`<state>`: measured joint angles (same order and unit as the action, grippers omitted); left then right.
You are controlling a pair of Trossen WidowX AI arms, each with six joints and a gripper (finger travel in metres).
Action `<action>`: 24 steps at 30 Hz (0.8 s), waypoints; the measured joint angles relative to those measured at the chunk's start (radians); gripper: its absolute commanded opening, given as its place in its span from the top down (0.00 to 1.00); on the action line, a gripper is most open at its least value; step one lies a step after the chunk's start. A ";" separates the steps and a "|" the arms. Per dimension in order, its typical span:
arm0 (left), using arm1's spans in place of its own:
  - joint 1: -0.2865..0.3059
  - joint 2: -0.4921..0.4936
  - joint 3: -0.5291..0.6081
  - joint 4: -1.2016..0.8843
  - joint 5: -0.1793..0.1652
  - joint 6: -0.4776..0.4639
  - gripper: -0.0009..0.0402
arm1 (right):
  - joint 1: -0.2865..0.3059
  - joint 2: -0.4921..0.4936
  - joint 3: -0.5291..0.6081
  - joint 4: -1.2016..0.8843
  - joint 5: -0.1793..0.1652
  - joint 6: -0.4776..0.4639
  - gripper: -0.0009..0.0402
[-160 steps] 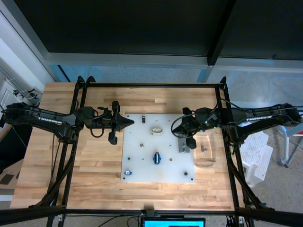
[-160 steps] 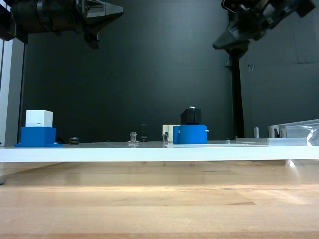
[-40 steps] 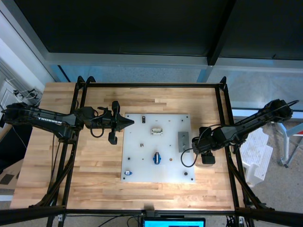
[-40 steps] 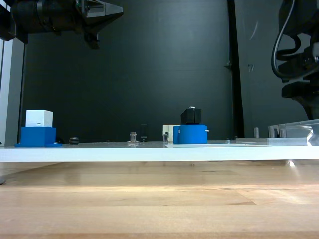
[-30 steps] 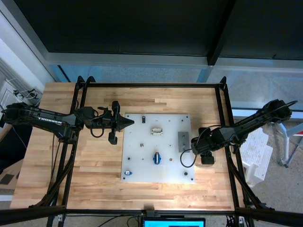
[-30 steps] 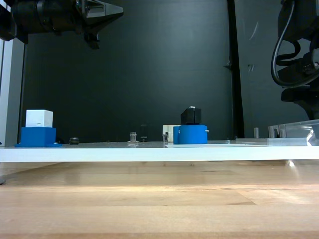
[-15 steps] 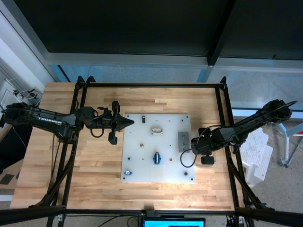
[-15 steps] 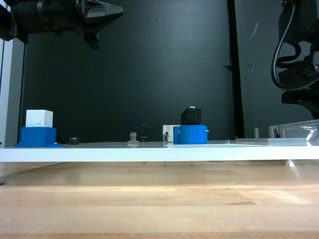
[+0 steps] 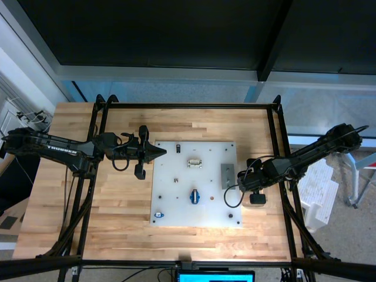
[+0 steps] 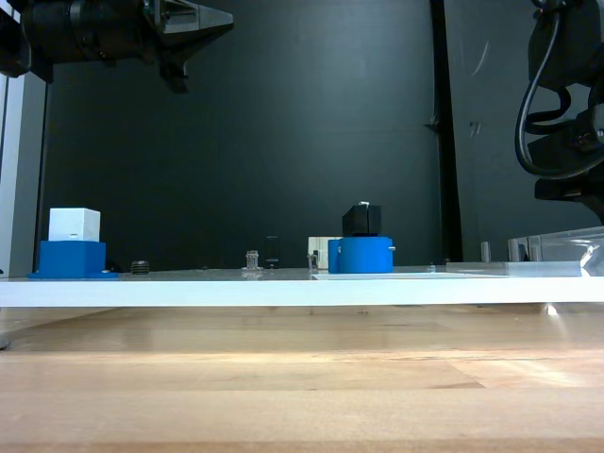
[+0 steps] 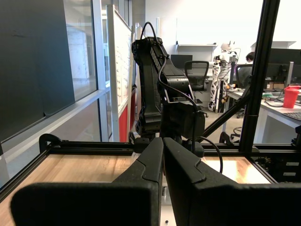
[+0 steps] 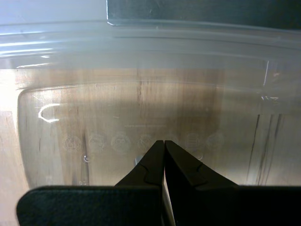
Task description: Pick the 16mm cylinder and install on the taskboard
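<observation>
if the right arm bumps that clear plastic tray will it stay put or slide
Probably slides: the clear plastic tray looks thin-walled and light, apparently resting loose on the wooden table. Its walls would likely flex rather than resist. The right gripper, shut, hangs over it; the left gripper, also shut, hovers high over the white square taskboard's far-left corner.

Tray (image 12: 141,52) under right tool (image 12: 164,143), left tool (image 10: 225,18) aloft
</observation>
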<state>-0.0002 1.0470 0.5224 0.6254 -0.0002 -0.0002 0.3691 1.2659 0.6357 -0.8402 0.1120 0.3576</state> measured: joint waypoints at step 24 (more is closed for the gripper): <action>0.000 0.000 0.000 0.000 0.000 0.000 0.98 | -0.003 0.000 0.000 0.003 0.000 0.000 0.98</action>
<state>-0.0002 1.0470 0.5224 0.6254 -0.0002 -0.0002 0.3664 1.2659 0.6357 -0.8368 0.1123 0.3580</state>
